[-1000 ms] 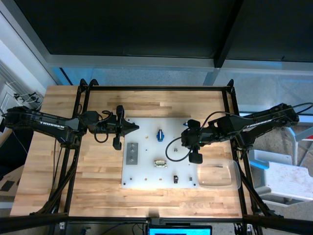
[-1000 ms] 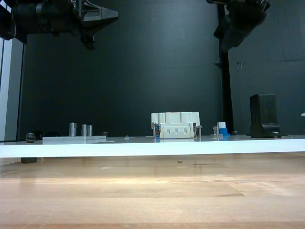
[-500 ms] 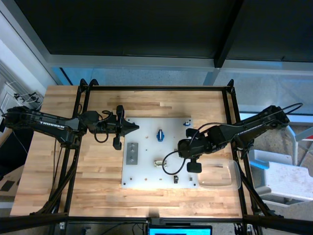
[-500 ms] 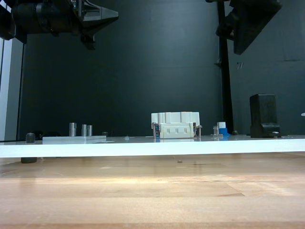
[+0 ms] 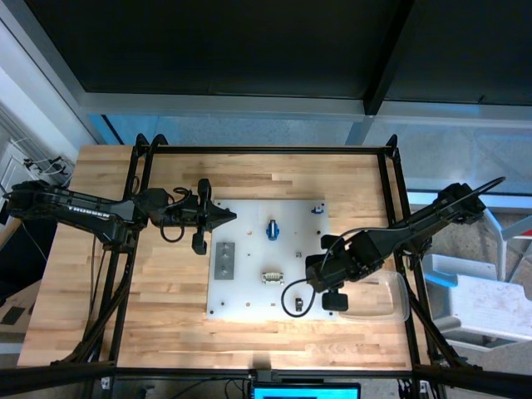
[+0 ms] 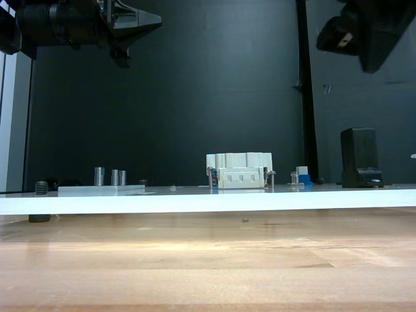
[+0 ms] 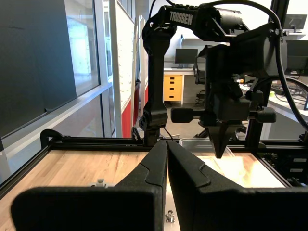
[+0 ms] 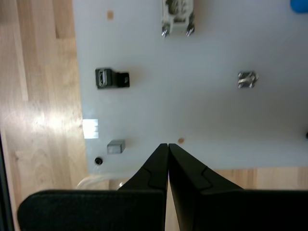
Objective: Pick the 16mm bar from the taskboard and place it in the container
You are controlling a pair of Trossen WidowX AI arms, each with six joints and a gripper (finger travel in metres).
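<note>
High view: one taskboard, one container just beside its right edge, one grey block on its left part; the left gripper hangs over the board's far left corner, the right gripper over its right edge by the container. Low view: three bars stand upright on the block; which is the 16mm one cannot be told. Wrist views: both grippers' jaws are pressed together.
</note>
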